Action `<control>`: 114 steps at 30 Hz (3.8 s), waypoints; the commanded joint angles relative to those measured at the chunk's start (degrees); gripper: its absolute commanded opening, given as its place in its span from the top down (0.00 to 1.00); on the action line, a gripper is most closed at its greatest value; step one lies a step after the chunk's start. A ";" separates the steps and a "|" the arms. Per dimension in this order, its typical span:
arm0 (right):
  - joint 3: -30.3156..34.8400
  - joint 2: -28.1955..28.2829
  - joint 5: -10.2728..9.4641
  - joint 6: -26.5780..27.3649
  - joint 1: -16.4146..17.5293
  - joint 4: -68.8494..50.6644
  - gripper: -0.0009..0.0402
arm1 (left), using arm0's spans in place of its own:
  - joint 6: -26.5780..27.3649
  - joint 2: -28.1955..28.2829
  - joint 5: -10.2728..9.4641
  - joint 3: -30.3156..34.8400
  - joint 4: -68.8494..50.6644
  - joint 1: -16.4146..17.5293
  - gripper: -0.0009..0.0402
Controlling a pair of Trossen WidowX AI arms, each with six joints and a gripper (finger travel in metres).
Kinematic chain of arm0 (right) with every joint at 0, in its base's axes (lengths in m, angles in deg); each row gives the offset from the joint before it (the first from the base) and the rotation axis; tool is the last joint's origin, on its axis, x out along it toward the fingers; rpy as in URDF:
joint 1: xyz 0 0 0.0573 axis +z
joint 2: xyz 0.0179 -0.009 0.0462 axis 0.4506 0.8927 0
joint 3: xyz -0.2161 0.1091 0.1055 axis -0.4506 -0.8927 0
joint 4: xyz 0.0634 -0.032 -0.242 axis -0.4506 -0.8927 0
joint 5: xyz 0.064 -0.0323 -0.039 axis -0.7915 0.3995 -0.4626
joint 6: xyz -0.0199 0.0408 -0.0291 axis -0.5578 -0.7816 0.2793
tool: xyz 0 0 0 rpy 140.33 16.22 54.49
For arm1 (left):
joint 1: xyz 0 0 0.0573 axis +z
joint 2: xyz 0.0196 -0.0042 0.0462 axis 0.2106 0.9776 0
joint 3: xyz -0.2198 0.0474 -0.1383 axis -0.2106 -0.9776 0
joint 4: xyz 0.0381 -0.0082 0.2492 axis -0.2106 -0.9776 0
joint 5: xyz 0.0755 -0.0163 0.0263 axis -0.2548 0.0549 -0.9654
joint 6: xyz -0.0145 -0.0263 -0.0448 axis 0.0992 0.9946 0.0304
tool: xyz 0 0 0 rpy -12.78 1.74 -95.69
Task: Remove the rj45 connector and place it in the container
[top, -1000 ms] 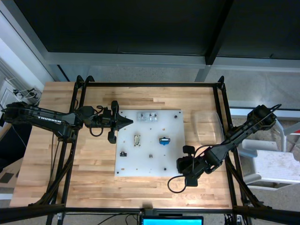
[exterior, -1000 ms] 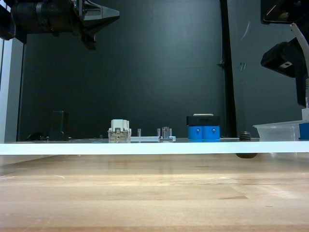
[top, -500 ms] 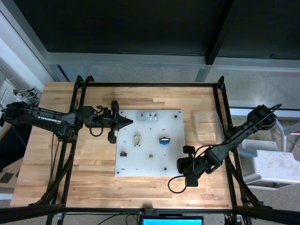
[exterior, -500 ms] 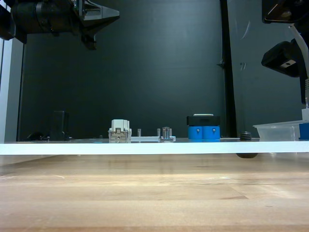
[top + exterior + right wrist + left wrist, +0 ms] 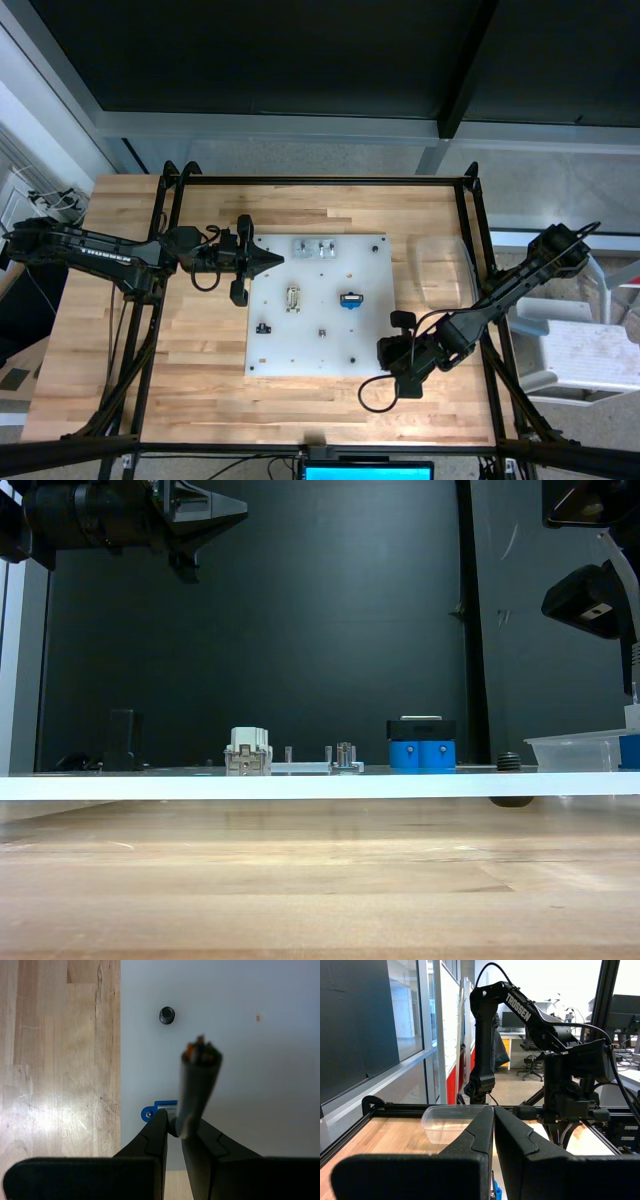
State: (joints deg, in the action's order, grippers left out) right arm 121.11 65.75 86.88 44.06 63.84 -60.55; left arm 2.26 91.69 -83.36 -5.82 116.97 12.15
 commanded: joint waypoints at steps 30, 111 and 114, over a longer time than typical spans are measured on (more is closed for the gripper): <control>3.04 -9.94 -0.11 0.61 -1.95 -7.30 0.98 | -0.02 0.00 0.02 0.02 0.00 0.00 0.98; -14.67 -43.89 -4.31 9.79 -37.05 -39.43 0.71 | -0.02 0.02 0.02 0.02 0.00 0.02 0.98; -14.67 -43.89 -4.31 9.86 -37.03 -39.43 0.65 | -0.02 0.00 0.02 0.02 0.02 0.02 0.98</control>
State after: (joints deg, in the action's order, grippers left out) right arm 106.35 21.82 82.56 53.87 26.77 -99.98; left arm 2.24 91.69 -83.34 -5.80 116.97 12.15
